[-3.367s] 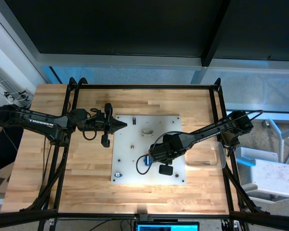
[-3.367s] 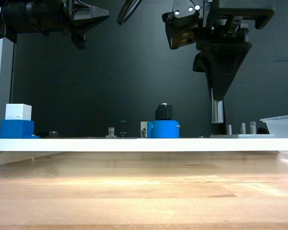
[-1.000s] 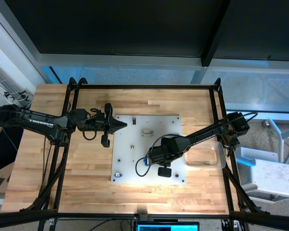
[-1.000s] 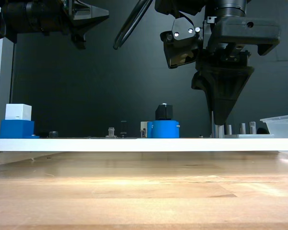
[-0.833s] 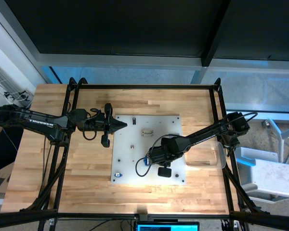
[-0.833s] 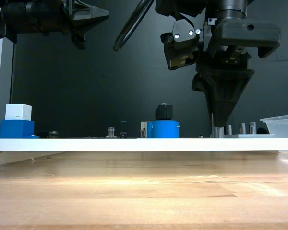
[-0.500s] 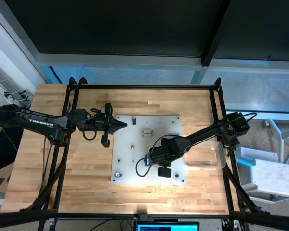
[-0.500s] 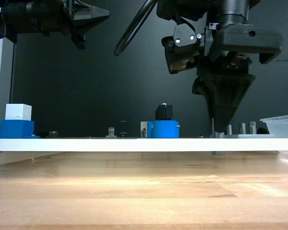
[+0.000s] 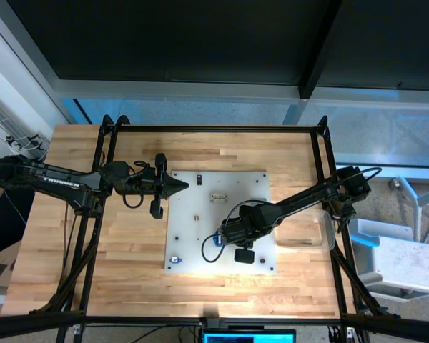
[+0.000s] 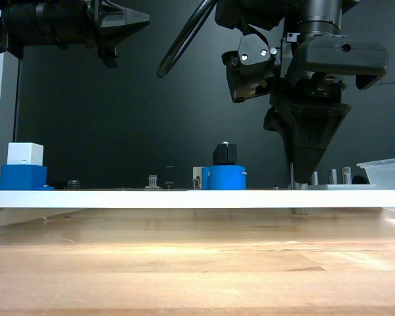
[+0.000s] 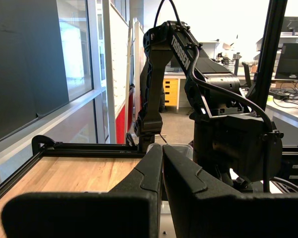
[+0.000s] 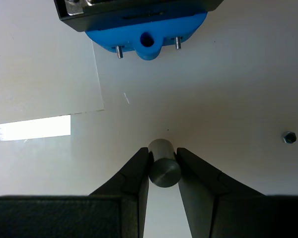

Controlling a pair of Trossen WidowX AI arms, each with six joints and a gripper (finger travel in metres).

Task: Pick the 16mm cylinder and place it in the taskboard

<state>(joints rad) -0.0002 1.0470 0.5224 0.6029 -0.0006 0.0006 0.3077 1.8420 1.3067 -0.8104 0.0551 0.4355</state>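
Peg's in the claw: the right gripper [image 12: 163,154] is squeezing the tiny dull-grey metal 16mm cylinder [image 12: 164,170], nose down on the big flat white square taskboard [image 12: 238,74]
Only the right wrist view really shows the grip: both fingers pinch the peg's sides, its round end faces the camera, and its far end is down at the board, a bit short of the blue plastic connector [image 12: 146,39]. In the high view the arm covers the peg completely. The low view puts the fingertips right about at board level, near the clear plastic tray [image 10: 385,172]. Meanwhile the left gripper [image 11: 162,163] hangs high over the board's left edge, fingers pressed together
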